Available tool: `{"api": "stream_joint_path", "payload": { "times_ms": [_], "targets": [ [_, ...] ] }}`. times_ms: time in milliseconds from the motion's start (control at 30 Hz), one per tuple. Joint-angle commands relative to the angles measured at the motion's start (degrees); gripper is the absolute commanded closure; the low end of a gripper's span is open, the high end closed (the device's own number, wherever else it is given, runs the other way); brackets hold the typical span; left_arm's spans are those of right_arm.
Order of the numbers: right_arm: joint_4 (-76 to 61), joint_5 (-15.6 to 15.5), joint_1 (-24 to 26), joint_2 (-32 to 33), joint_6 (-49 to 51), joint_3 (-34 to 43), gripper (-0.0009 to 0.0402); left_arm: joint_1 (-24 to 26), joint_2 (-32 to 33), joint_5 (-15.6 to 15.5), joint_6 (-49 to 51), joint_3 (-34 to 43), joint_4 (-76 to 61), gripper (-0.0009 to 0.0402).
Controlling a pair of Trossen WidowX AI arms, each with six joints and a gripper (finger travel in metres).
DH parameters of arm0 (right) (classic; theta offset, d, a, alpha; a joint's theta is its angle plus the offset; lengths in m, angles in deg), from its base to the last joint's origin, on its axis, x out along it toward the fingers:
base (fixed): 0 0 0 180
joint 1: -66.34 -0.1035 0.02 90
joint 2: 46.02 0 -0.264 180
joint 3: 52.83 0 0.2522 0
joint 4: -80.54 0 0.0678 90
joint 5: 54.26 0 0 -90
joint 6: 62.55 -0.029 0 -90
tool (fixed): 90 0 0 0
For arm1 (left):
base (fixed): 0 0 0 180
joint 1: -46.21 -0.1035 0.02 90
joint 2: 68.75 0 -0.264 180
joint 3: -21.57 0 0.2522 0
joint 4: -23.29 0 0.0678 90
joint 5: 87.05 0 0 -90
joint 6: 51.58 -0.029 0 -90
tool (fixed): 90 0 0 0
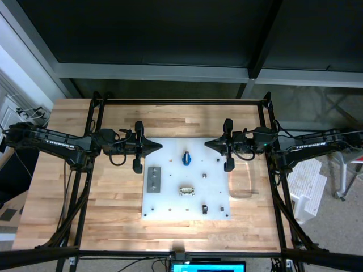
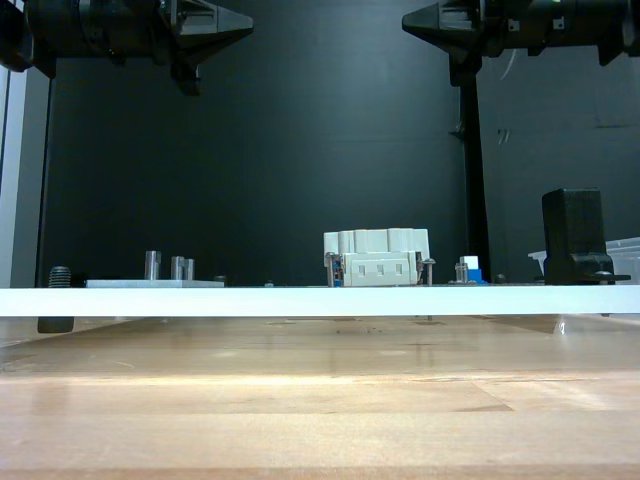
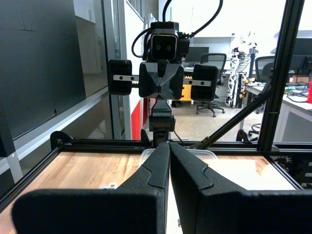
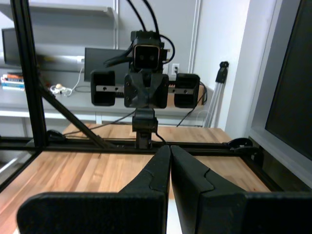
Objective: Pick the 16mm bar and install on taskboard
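The white taskboard (image 1: 170, 199) lies in the middle of the table. On its left part sits a grey metal block (image 1: 154, 179) with short upright steel pegs (image 2: 152, 265); I cannot tell whether one of them is the 16mm bar. My left gripper (image 1: 160, 146) hangs high over the board's far left corner, shut and holding nothing. Facing it over the far right part is my right gripper (image 1: 206, 144), also shut and holding nothing. In each wrist view the fingers (image 3: 161, 165) (image 4: 161, 168) meet in a closed wedge.
On the board stand a blue part (image 1: 186, 158), a white connector block (image 2: 377, 258) and a black piece (image 2: 573, 237). A clear container (image 1: 244, 180) lies on the wood just right of the board. Black frame rails border the table.
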State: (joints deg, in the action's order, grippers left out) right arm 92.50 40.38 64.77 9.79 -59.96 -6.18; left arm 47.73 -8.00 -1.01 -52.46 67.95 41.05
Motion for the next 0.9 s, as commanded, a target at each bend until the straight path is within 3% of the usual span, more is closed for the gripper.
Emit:
{"api": "stream_joint_path", "payload": {
  "times_ms": [33,900],
  "targets": [
    [0.3,-0.4,0.3,0.0,-0.7,-0.2,0.0394,0.0,0.0,0.0,0.0,0.0,0.0,0.0393],
    [0.3,-1.7,1.2,0.0,-2.1,-1.0,0.0393,0.0,0.0,0.0,0.0,0.0,0.0,0.0393]
  ]
}}
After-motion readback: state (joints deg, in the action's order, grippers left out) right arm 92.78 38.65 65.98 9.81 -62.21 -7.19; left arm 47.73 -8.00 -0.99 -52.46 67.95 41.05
